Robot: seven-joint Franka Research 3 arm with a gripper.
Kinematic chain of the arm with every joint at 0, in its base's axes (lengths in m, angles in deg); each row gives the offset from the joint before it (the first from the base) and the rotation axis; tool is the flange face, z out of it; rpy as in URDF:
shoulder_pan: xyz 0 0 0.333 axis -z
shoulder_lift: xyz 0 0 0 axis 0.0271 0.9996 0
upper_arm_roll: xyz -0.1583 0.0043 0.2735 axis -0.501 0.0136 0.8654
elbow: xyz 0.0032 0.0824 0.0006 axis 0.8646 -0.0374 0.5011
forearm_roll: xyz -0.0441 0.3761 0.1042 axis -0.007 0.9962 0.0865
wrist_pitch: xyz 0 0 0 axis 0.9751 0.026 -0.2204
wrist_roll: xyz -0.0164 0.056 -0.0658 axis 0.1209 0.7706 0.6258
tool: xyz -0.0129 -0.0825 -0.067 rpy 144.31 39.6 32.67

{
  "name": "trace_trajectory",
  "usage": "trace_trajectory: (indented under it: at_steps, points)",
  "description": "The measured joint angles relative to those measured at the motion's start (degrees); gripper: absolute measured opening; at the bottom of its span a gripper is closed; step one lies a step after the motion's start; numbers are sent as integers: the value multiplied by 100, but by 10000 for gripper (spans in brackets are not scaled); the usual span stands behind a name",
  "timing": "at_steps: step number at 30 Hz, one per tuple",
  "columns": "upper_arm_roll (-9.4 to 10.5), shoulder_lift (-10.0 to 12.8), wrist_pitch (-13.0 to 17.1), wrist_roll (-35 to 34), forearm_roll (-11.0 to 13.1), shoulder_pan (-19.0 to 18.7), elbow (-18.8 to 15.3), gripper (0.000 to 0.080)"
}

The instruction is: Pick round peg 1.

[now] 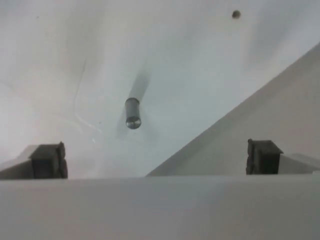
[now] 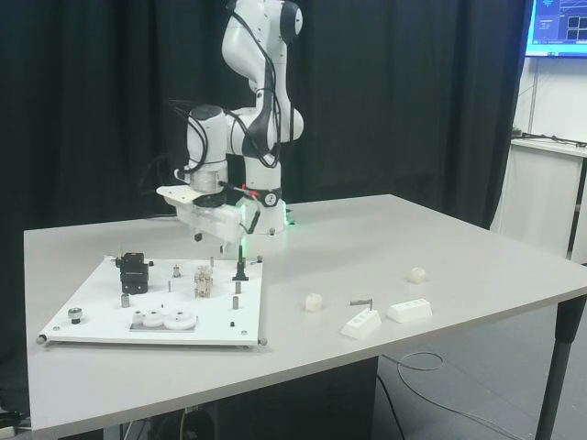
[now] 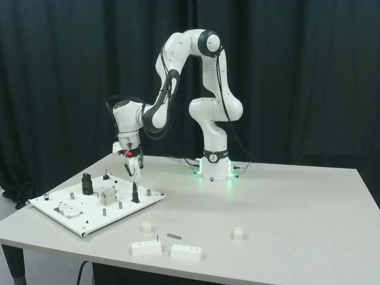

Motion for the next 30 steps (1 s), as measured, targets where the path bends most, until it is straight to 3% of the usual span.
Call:
trace_trajectory:
  at_steps: [14, 30]
  points:
    - [-50, -177, -9, 1118, 14, 0, 23, 800]
    - [-70, -441, -20, 1497, 13, 5, 71, 800]
